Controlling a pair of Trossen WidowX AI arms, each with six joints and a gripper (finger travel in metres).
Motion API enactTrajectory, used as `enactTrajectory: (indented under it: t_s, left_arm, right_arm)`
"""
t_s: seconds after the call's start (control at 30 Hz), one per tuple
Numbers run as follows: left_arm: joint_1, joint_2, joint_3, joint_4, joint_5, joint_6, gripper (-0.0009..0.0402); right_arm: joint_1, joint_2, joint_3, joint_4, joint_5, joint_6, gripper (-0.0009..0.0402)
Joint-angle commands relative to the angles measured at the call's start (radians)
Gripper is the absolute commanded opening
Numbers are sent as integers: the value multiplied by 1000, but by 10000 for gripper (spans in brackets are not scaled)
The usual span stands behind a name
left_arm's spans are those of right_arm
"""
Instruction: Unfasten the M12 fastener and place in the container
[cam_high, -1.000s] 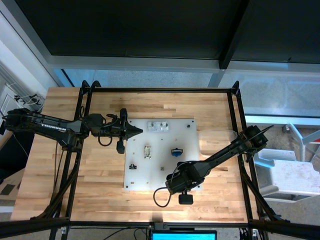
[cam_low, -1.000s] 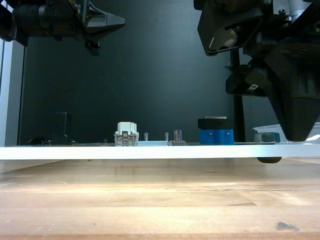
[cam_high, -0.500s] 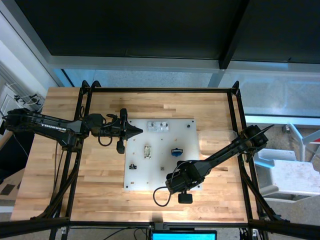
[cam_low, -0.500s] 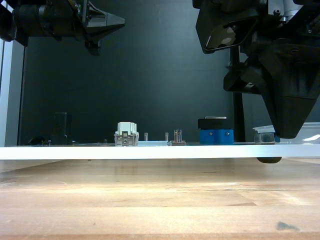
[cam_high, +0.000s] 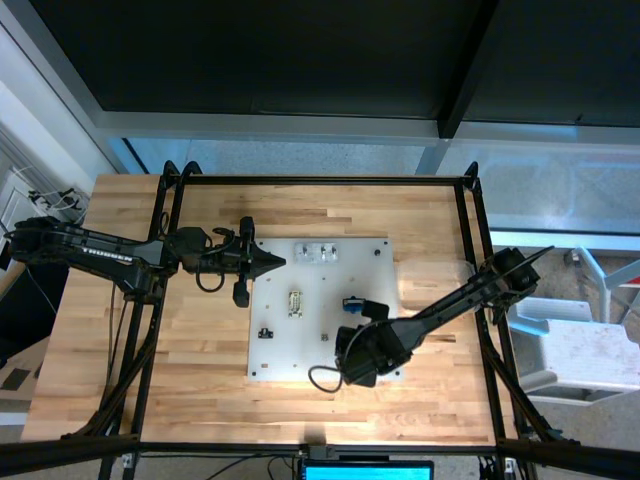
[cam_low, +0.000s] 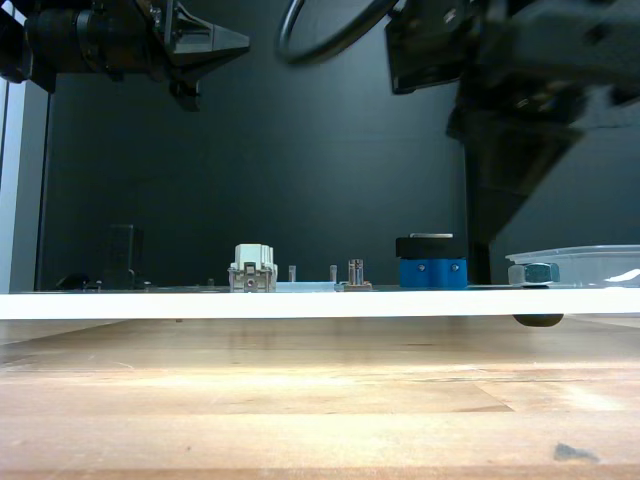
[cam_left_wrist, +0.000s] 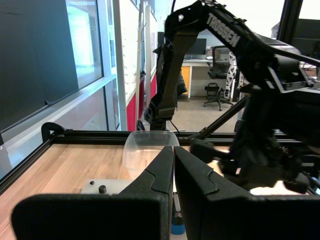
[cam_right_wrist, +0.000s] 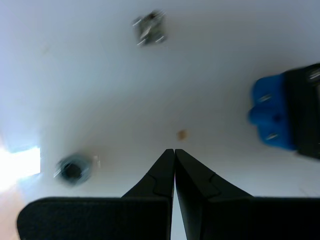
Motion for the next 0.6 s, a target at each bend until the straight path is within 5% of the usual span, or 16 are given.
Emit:
enactTrajectory:
  t_s: [0.03,0.37,0.43,0.6]
  left_arm:
    - [0,0,0,2,0,0,0]
    - [0,0,0,0,0,0,0]
    - [0,0,0,0,0,0,0]
    - [0,0,0,0,0,0,0]
  right_arm:
    - [0,-1,0,1,-47,-3,0]
    - [2,-7,0,100,-379,-47,0]
    - [2,-7,0,122,-416,-48,0]
    - [1,-3,-8,134,-418,-51,0]
